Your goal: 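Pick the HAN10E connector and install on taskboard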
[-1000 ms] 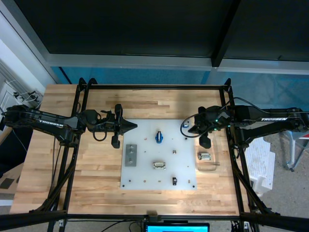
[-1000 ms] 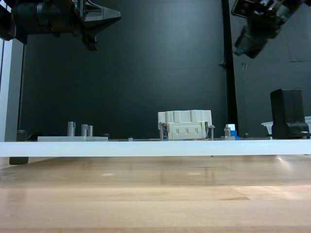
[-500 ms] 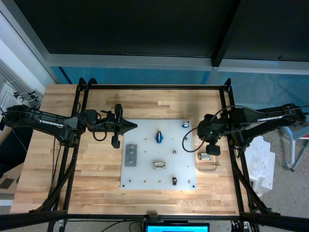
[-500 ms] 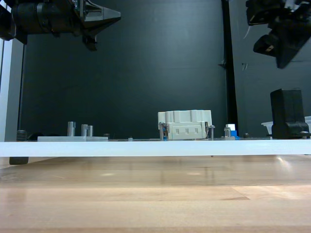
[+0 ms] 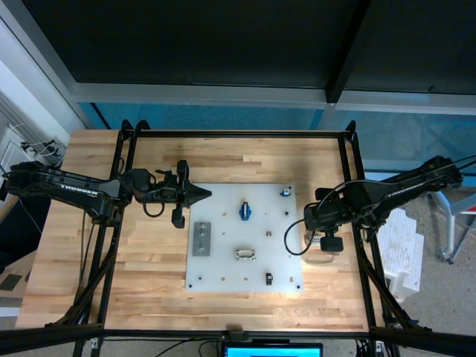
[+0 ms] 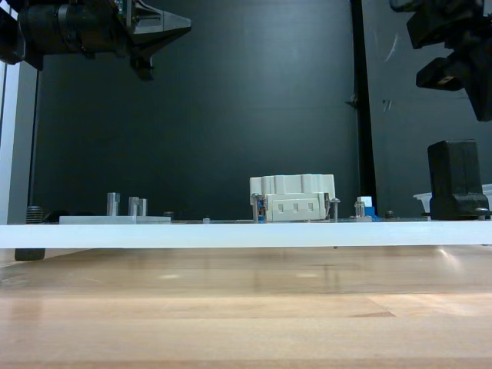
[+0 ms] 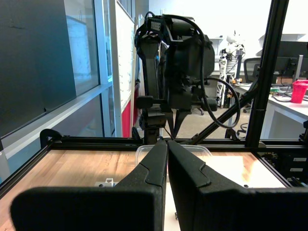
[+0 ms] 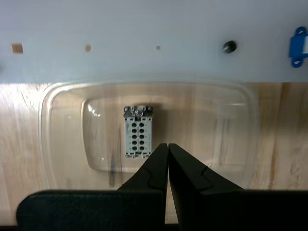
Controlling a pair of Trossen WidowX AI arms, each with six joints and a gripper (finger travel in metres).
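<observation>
By the look of it the task is barely begun: the HAN10E connector (image 8: 138, 131) lies ungrasped in the clear tray (image 8: 48, 144) just beside the taskboard's (image 5: 223, 271) right edge, with the right gripper (image 8: 168, 145) hovering above it, fingers pressed together, while the left gripper (image 7: 167, 142), likewise closed up, hangs over the taskboard's left edge.

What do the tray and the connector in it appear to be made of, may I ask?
The tray looks like glossy clear plastic: the table shows through and its rim glints. The HAN10E connector seems matte pale plastic, with dark contact holes. The right gripper, shut, hangs above it; the left gripper, shut, hangs by the taskboard's left edge.
</observation>
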